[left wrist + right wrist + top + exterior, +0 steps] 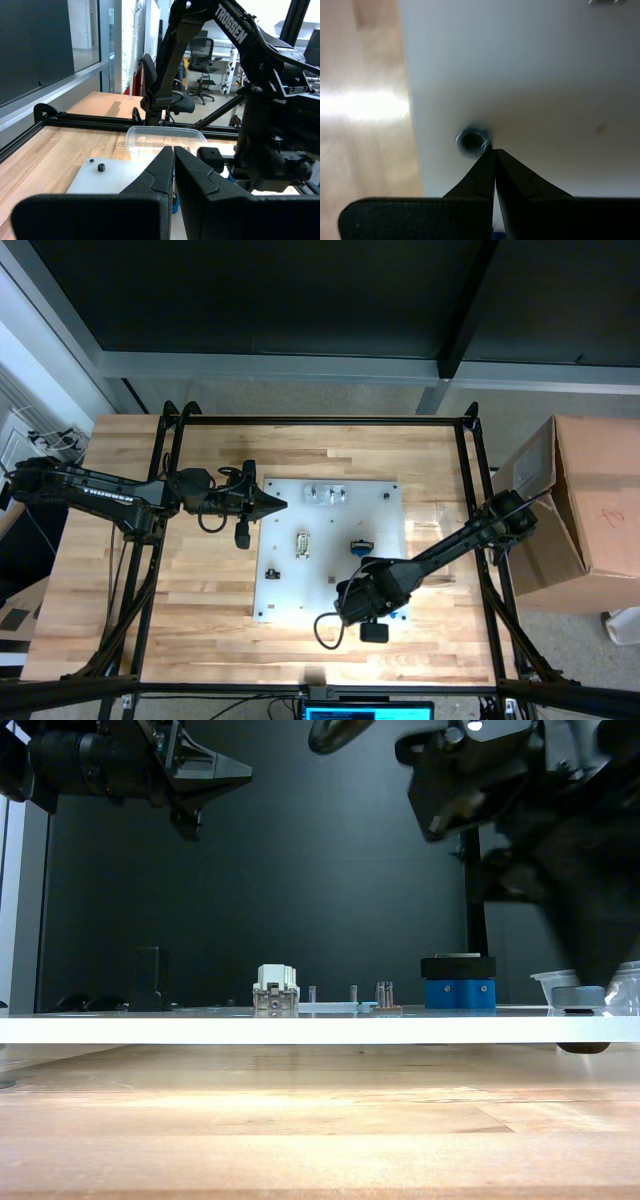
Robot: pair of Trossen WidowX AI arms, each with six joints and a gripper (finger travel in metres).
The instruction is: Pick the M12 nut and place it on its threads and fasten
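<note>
M12 nut [471, 141]: lay on white board [520, 75], just ahead of clenched, empty right gripper [494, 152]; on stud or not, couldn't tell; left gripper [173, 150] clenched above board's left edge, farther off.

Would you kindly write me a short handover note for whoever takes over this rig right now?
Left claw: shut, empty, raised over the board's far left part.
Right claw: shut, empty, low over the board, tips right beside the nut.
Nut: free of both claws, near the board's edge; on its stud or not, cannot tell.
Left: confirm seating, then fasten.
</note>
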